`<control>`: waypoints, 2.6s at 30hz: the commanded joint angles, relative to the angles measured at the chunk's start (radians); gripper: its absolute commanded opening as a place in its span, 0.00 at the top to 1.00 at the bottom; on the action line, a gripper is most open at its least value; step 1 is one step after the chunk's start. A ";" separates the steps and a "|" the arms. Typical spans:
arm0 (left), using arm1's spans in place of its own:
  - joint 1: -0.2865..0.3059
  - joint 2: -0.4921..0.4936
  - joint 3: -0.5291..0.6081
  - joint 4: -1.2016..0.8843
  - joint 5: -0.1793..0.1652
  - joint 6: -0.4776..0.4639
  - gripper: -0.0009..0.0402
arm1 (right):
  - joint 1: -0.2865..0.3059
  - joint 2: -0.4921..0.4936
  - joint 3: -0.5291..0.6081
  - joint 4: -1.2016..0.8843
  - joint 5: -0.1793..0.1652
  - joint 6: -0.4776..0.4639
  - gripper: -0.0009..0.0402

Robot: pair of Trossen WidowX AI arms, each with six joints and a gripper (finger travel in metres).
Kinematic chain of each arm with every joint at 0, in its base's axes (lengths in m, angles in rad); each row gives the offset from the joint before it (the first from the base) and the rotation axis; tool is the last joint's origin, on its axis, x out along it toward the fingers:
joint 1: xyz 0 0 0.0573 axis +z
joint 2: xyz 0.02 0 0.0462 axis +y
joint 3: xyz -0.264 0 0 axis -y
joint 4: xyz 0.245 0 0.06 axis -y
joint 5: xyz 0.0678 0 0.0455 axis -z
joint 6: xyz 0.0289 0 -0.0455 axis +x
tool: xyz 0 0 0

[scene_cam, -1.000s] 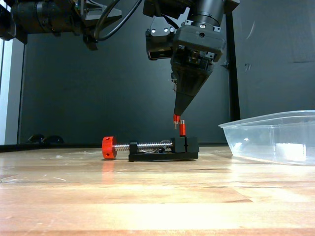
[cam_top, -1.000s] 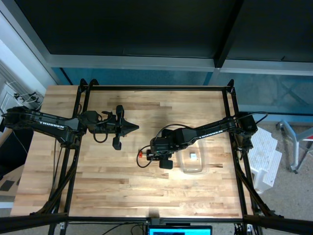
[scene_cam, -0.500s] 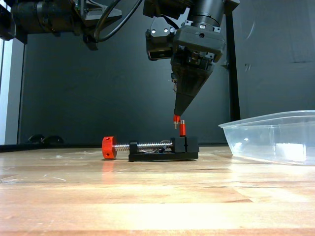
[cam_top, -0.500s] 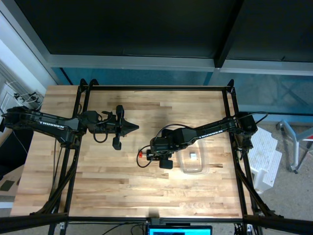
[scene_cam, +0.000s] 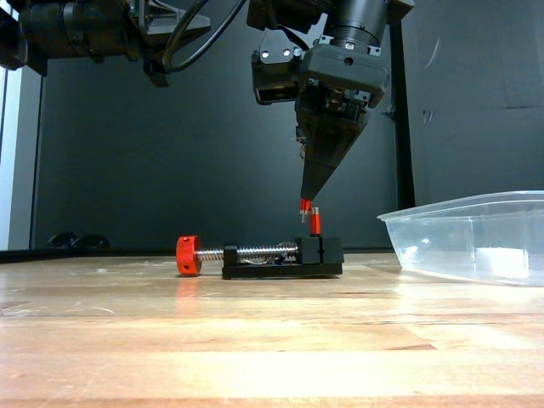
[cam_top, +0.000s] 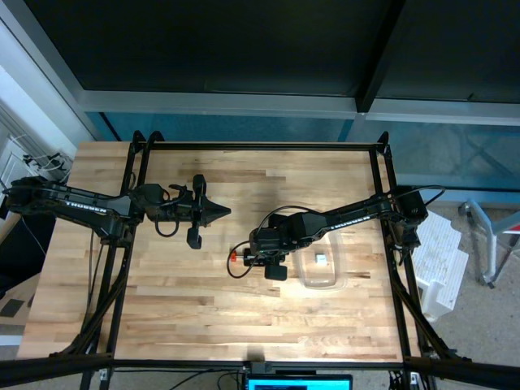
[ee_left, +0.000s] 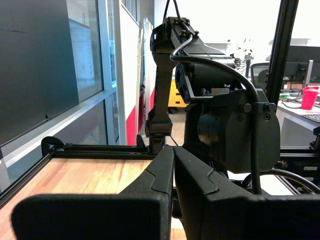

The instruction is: Pick the rca connector and install on the hub

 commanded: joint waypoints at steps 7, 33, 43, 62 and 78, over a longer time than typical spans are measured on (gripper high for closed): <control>0.000 0.000 0.000 0.000 0.000 0.000 0.98 | 0.000 -0.003 0.012 -0.002 0.000 0.000 0.97; 0.000 0.000 0.000 0.000 0.000 0.000 0.98 | 0.003 -0.064 0.074 -0.155 -0.003 -0.001 0.97; 0.000 0.000 0.000 0.000 0.000 0.000 0.98 | 0.003 0.021 0.182 -0.224 0.000 -0.027 0.97; 0.000 0.000 0.000 0.000 0.000 0.000 0.98 | 0.004 0.076 0.226 -0.275 -0.001 -0.027 0.97; 0.000 0.000 0.000 0.000 0.000 0.000 0.98 | 0.005 0.076 0.212 -0.251 0.000 -0.029 0.97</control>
